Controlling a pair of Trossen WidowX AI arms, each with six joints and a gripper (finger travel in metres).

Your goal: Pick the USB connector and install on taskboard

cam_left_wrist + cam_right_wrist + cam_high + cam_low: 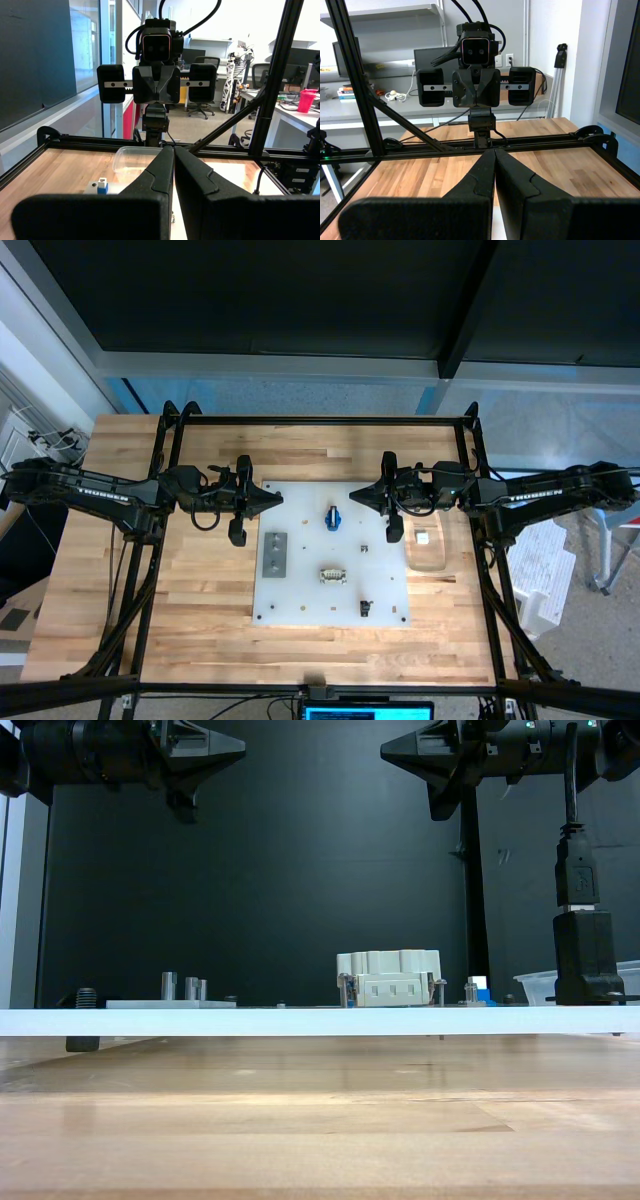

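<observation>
Well apart from the USB connector (366, 608) on the taskboard (300, 592), left gripper (277, 498) and right gripper (354, 497) hover, fingers pressed together.

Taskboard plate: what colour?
White; the taskboard shows best in the high view. Left gripper and right gripper, both shut, hang above its far edge.

Large flat white square taskboard (300, 605), lying at table centre; it carries a blue part (334, 518) far, a grey metal block (274, 553) left and a beige connector (333, 576) centre. Black USB connector (578, 880) stands upright in a black socket (585, 960), near right on the board. Left gripper (275, 498) and right gripper (355, 496), fingers together, hang above its far edge.
</observation>
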